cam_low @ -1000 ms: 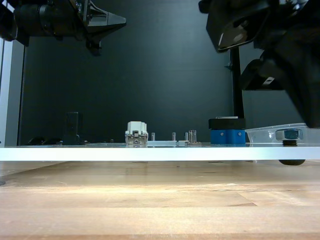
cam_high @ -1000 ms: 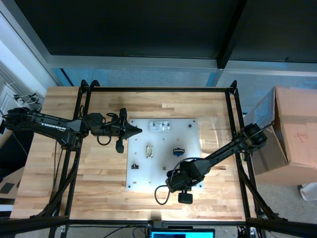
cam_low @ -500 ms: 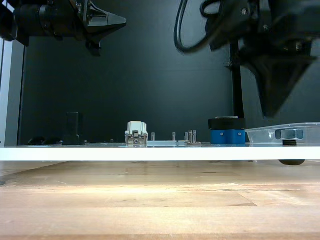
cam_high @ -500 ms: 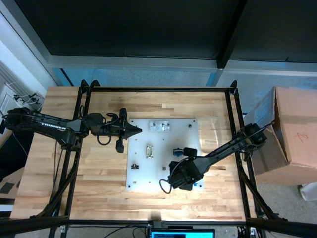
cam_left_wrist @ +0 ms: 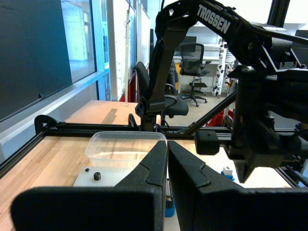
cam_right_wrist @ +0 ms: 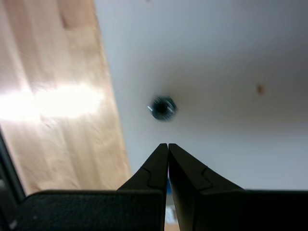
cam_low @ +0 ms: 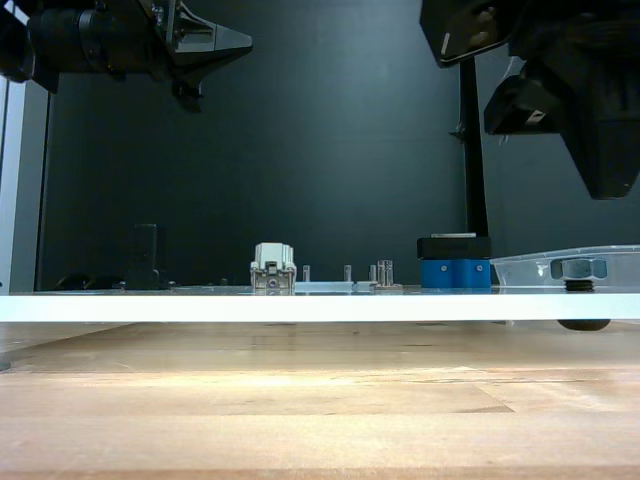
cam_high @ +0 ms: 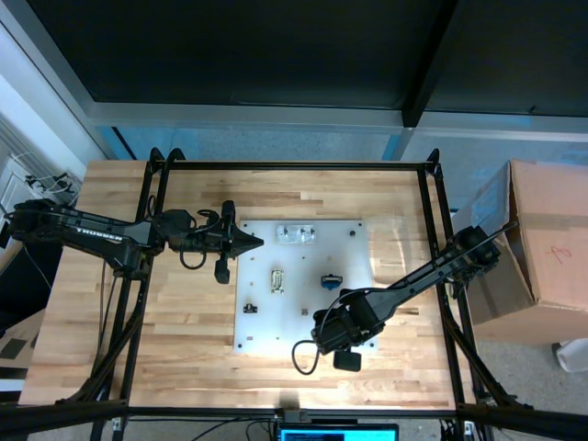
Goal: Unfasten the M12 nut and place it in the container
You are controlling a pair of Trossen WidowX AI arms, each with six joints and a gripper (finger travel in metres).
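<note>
The small silver nut (cam_low: 578,268) sits on its black stud at the board's near right edge, with a little of the stud showing beneath it. In the right wrist view the nut (cam_right_wrist: 162,108) lies free on the white board (cam_right_wrist: 231,72), just beyond the fingertips. My right gripper (cam_right_wrist: 168,146) is shut with nothing in it and hangs above the nut (cam_low: 603,190). In the high view the right arm (cam_high: 342,323) covers that spot. My left gripper (cam_high: 260,243) is shut and empty, held high at the board's far left edge. The clear container (cam_high: 395,246) looks empty.
The white board (cam_high: 266,322) carries a grey connector (cam_high: 277,280), a blue block (cam_high: 330,281) and small silver posts (cam_high: 297,235). A black frame (cam_high: 432,211) runs round the table. A cardboard box (cam_high: 542,257) stands off the table's right side.
The right wrist has twisted round and back above the nut, and its tip now hangs slightly higher. The nut has stayed on its stud. The left arm has not moved.
</note>
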